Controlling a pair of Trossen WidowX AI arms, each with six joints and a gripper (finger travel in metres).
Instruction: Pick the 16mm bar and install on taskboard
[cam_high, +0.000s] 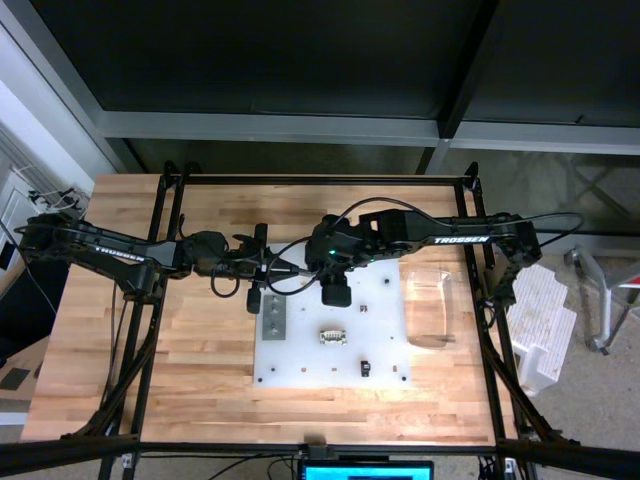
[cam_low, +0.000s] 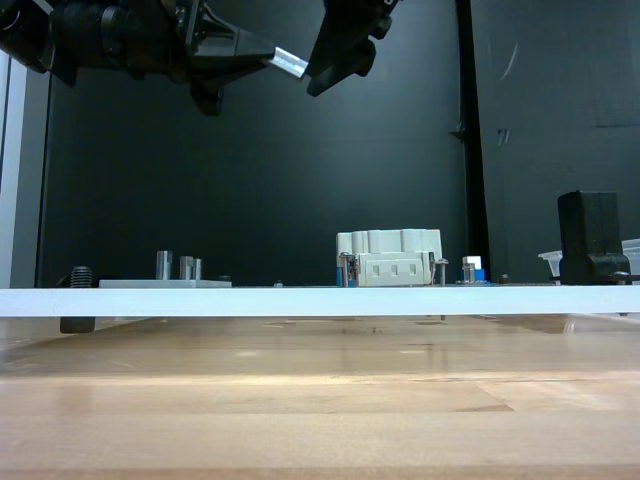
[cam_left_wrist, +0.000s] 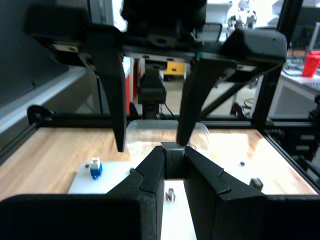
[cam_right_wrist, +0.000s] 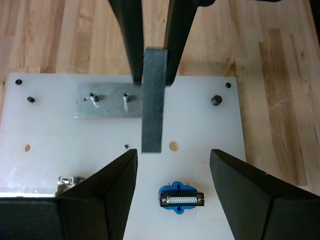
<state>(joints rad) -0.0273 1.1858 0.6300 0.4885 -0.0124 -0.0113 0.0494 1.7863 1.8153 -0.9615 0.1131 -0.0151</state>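
The left arm (cam_high: 95, 245) reaches in from the table's left edge, and the left gripper (cam_low: 262, 50) hangs high above the taskboard (cam_high: 380, 340) near its far left part, its fingers (cam_left_wrist: 150, 172) pressed tight on the 16mm bar (cam_right_wrist: 152, 100). The bar is held by one end, well clear of the board and of any seat, and in the low view its bright free end juts out towards the right gripper (cam_right_wrist: 172, 159) with a slight downward tilt. That gripper faces the bar's free end at the same height, just beside it, with its jaws spread wide and gripping nothing; the left wrist view shows its two fingers (cam_left_wrist: 116, 95) standing apart on either side of the bar's line without touching it. From the right wrist camera the bar crosses in front of one end of the metal plate (cam_right_wrist: 107, 102) with two studs, far below it. Further right on the board sit a grey connector (cam_high: 333, 337) and a blue connector (cam_right_wrist: 181, 199), and a clear container (cam_high: 430, 305) lies at the board's right edge
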